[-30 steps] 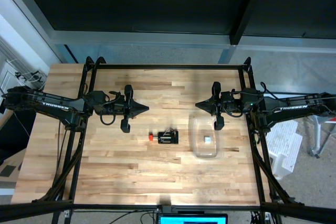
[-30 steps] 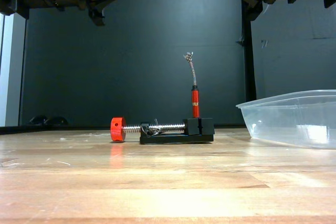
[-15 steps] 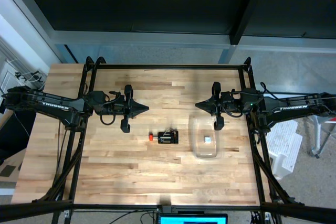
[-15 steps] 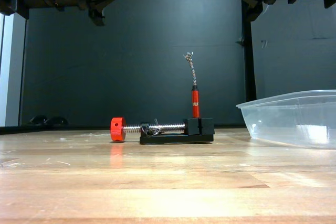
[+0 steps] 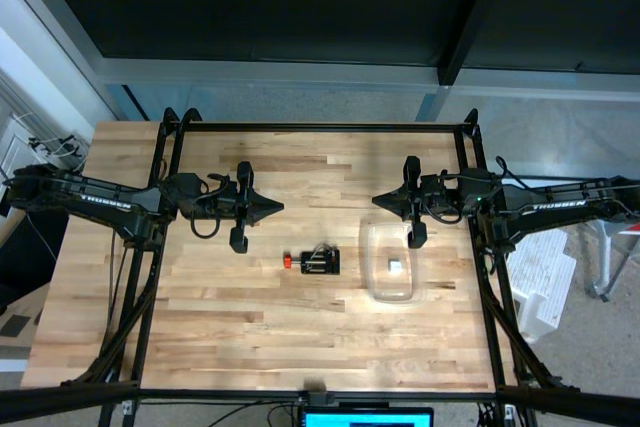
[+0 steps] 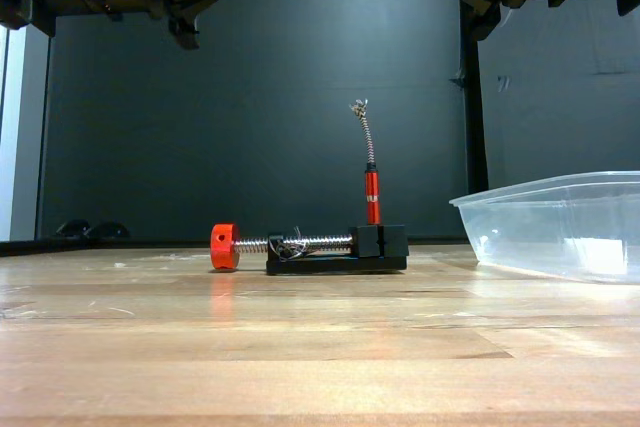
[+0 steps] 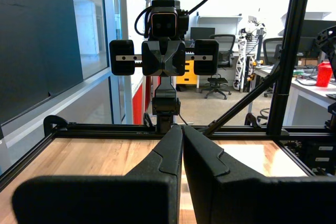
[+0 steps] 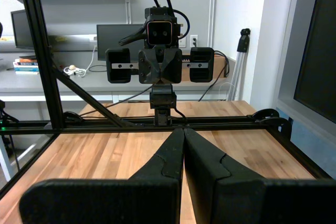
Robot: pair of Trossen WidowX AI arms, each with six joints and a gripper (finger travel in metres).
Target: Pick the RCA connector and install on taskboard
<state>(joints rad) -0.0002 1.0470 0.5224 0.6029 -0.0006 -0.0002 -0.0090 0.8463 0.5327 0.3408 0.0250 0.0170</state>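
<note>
The table point(image 5: 250, 337) is pale butcher-block wood, its strips running left to right. Toward its middle sits the taskboard point(image 5: 318, 261), a small black rectangular block. A silvery threaded rod runs from it to a red knob point(image 6: 224, 246) at its left end, and a thin red post point(image 6: 371, 197) stands upright on it, topped by a bent coiled wire. Near it on the right lies a clear plastic tray point(image 5: 372, 287) with rounded corners. The RCA connector point(image 5: 396, 265), a tiny grey-silver piece, rests on the tray's floor. Farther back, both black hands hang high above the wood and touch nothing. The left hand point(image 5: 272, 208) points right with its fingers pressed together, well apart from the tray. The right hand point(image 5: 380, 201) points left, likewise pressed together and empty, and in the high view it shows just beyond the tray's far edge, with the connector lying nearer the camera and below it.
</note>
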